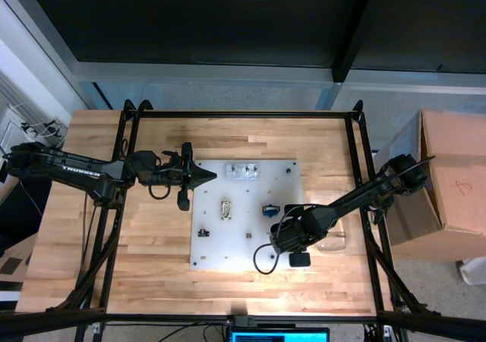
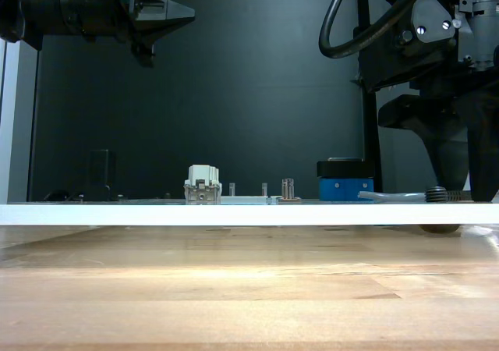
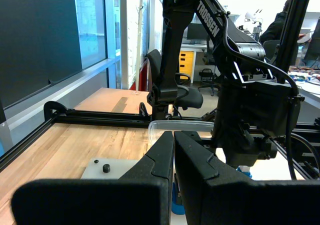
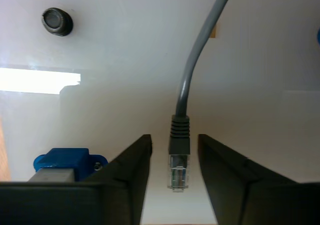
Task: Remove the RJ45 connector from the taskboard and place in the container
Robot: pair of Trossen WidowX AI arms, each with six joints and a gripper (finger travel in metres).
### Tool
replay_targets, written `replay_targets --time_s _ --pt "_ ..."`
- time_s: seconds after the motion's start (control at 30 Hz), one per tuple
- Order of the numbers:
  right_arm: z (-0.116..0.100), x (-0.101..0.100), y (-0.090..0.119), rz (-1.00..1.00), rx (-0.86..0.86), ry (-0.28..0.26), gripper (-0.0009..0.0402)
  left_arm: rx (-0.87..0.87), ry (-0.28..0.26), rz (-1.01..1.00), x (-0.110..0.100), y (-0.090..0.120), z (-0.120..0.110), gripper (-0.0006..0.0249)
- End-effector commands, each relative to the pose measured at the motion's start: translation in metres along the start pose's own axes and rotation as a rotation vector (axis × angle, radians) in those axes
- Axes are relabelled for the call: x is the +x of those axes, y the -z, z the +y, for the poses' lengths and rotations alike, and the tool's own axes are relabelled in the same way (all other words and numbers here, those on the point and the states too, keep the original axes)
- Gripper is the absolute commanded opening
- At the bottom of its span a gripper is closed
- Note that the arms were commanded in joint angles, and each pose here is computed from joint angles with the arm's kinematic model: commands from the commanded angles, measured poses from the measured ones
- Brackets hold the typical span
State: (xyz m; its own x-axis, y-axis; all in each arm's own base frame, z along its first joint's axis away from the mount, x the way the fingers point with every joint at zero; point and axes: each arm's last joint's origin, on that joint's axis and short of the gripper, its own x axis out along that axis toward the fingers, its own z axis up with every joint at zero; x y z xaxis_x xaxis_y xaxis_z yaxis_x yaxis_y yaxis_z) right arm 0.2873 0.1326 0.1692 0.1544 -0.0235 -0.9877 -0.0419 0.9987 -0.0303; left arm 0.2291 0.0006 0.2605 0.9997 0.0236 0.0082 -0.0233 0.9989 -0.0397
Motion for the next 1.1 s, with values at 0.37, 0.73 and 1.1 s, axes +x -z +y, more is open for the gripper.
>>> replay_targets --time_s 0.37,0.73,1.1 --pt "-0.001 -0.008 0.001 -0.019 0.009 -0.018 0.0008 0.0 0.0 0.0 0.0 0.0 0.0 0.0" --pt "-0.008 -0.047 0.008 -0.102 0.035 -0.053 -0.0001 0.0 0.0 0.0 0.0 0.0 0.0 0.0" --pt "-0.022 -0.087 0.032 -0.124 0.103 -0.059 0.0 0.0 0.0 0.0 0.0 0.0 0.0 0.0"
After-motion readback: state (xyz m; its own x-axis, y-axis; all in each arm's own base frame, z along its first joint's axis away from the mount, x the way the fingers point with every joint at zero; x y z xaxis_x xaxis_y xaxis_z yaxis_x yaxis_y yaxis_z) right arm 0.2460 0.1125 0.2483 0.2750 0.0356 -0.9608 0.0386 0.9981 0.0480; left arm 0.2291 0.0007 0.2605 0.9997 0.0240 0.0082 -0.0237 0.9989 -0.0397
